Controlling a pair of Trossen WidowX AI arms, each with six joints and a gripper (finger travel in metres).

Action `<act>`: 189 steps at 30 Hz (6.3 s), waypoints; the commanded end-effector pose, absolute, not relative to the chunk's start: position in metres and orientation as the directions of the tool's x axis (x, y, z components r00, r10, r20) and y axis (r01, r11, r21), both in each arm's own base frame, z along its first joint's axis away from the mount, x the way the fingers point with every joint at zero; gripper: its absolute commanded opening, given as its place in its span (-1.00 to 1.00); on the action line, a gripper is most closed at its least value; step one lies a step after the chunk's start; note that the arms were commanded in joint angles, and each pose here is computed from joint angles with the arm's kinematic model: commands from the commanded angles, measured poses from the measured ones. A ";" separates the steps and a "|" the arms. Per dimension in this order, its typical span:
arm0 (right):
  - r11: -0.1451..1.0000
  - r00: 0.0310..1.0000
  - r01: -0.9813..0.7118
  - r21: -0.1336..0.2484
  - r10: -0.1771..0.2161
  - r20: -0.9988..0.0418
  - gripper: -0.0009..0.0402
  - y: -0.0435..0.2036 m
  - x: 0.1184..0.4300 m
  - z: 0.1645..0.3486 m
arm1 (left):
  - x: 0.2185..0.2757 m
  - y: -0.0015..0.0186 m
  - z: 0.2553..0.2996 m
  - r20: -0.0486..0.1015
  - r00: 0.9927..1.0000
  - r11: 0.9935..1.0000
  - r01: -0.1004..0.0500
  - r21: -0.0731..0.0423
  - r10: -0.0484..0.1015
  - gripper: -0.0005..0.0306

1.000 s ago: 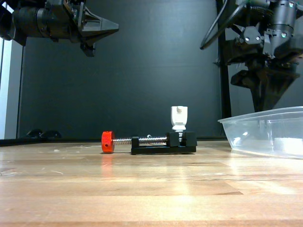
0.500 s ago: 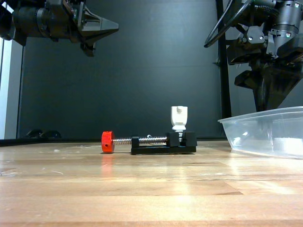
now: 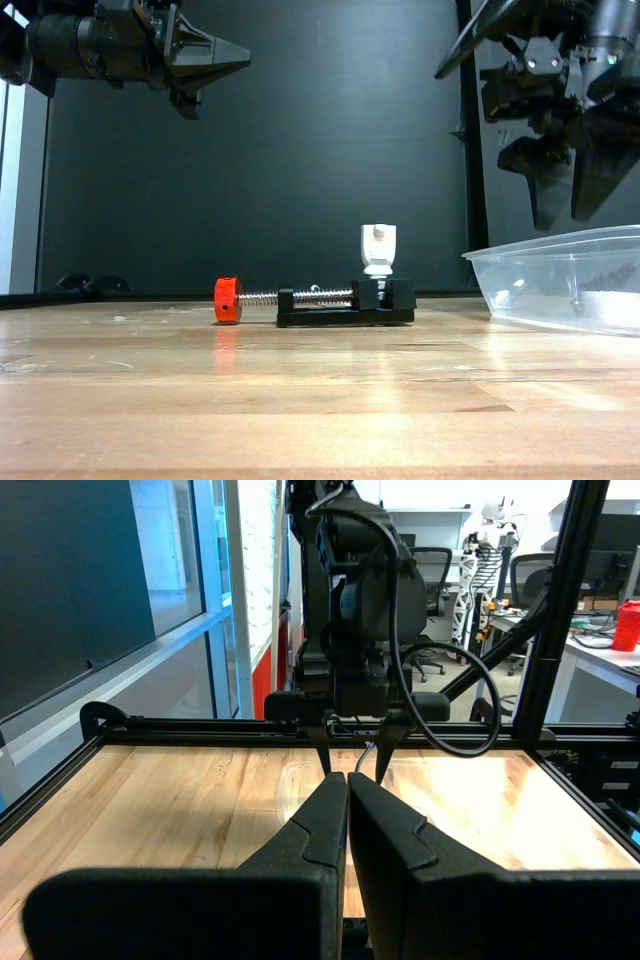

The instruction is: Remove the power plug from the receptacle and place in the container

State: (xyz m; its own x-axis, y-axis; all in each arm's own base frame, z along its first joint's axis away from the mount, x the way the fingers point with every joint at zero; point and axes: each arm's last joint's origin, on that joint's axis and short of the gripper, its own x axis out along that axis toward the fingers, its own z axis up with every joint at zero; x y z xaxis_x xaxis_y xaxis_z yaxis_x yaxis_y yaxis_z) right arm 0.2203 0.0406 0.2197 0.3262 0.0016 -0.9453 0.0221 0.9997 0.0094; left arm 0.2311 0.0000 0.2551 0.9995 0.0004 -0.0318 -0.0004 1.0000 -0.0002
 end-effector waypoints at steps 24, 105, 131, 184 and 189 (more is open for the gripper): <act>0.998 0.749 0.067 0.006 -0.047 -0.661 -0.59 0.022 0.232 0.283 | 0.2312 0.0000 0.2553 -0.031 1.000 1.000 0.000 0.000 0.000 -0.96; 0.999 1.000 0.006 0.054 -0.006 0.002 -0.96 0.004 0.234 0.269 | 0.2312 0.0000 0.2553 -0.031 1.000 1.000 -0.001 0.000 0.001 -0.97; 0.999 1.000 0.006 0.054 -0.006 0.001 -0.96 0.004 0.234 0.269 | 0.2312 0.0001 0.2553 -0.031 1.000 1.000 -0.001 0.000 0.001 -0.96; 0.999 1.000 0.006 0.054 -0.006 -0.003 -0.96 0.004 0.234 0.268 | 0.2312 0.0001 0.2553 -0.031 1.000 1.000 -0.001 0.000 0.001 -0.96; 0.999 1.000 0.006 0.054 -0.006 -0.003 -0.96 0.004 0.234 0.268 | 0.2312 0.0001 0.2553 -0.031 1.000 1.000 -0.001 0.000 0.001 -0.96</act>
State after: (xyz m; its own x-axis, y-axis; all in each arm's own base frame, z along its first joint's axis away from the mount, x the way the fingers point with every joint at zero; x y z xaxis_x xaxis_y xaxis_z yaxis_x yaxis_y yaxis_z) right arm 0.2338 0.0038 0.2685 1.0000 -0.0061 -0.0029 0.0062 0.9985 0.0539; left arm 0.2311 0.0000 0.2552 0.9995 0.0008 -0.0315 -0.0008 1.0000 -0.0002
